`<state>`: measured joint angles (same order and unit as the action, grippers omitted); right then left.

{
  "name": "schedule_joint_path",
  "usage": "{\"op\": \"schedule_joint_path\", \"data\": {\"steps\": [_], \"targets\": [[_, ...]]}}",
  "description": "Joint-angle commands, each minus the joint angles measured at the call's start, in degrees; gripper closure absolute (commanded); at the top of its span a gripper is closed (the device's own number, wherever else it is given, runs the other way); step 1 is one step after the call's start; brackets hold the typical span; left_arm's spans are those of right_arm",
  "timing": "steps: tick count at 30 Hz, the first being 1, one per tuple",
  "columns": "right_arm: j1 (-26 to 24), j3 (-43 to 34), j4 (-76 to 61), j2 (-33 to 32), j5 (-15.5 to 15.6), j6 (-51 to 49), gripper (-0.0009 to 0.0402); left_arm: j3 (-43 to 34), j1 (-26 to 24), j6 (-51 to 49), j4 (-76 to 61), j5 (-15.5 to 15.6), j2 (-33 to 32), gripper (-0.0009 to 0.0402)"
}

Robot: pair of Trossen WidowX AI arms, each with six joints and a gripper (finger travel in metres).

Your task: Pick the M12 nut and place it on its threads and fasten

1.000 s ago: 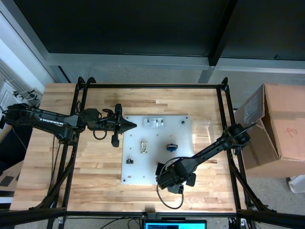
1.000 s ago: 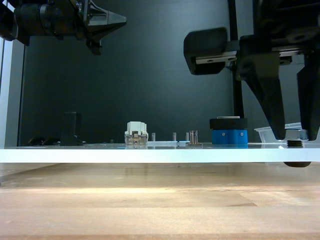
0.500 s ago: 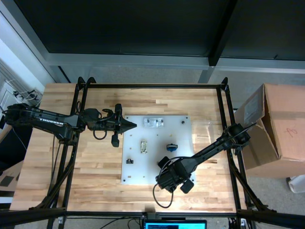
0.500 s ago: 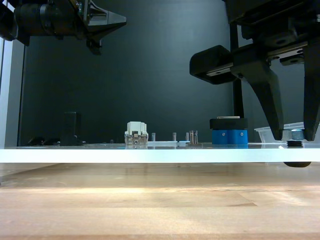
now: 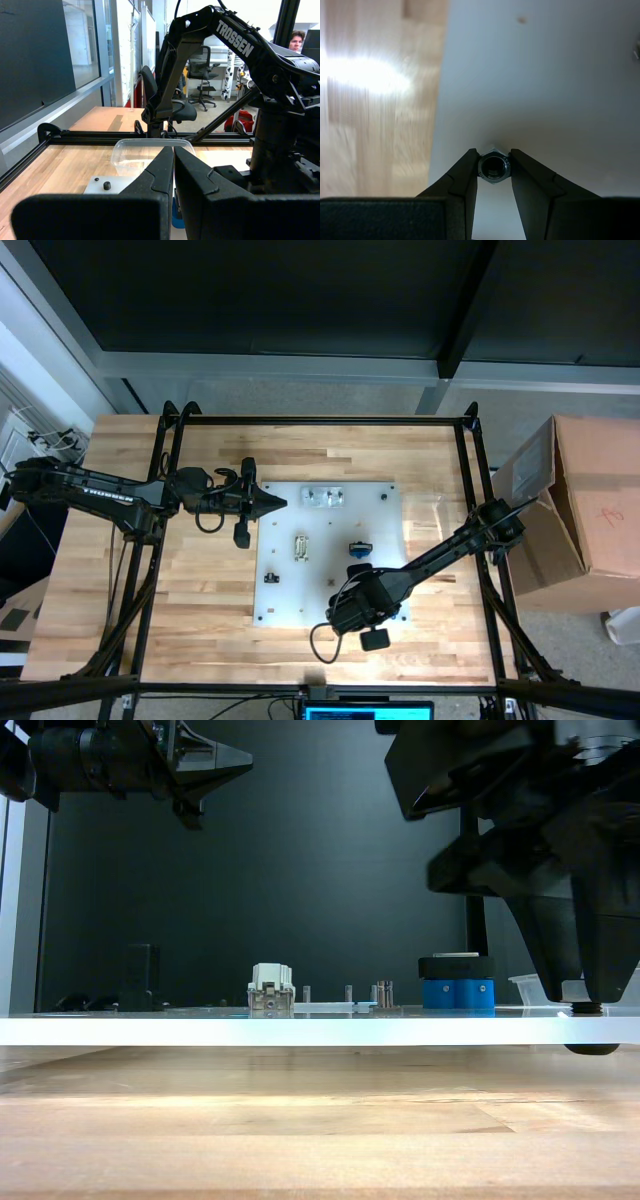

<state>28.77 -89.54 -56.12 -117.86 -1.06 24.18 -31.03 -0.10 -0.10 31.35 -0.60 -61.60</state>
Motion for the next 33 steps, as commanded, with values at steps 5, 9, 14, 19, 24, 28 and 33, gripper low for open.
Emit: {"op": "schedule_joint_path", "data": {"steps": [5,9,14,19,24,28,33], "targets": [[-0.1,-0.1,0.0,0.0,-0.8,26.1,0.0378,0.0,0.0,0.0,0.0,0.0,0.0,0.0393],[-0.1,-0.1,0.0,0.0,-1.0,38.2,0.0378,0.0,0.0,0.0,0.0,0.0,0.0,0.0393],[-0.2,-0.1,0.0,0.0,-0.9,49.1,0.0378,0.0,0.0,0.0,0.0,0.0,0.0,0.0393],[-0.2,0.0,0.0,0.0,-1.0,53.7,0.0378,0.0,0.0,0.0,0.0,0.0,0.0,0.0393],[-0.2,-0.1,-0.1,0.0,-1.5,56.8,0.0377,0.0,0.0,0.0,0.0,0.0,0.0,0.0393],[-0.2,-0.1,-0.3,0.0,-2.0,59.1,0.0367,0.0,0.0,0.0,0.0,0.0,0.0,0.0393],[-0.2,-0.1,-0.4,0.0,-2.0,59.6,0.0338,0.0,0.0,0.0,0.0,0.0,0.0,0.0393]]}}
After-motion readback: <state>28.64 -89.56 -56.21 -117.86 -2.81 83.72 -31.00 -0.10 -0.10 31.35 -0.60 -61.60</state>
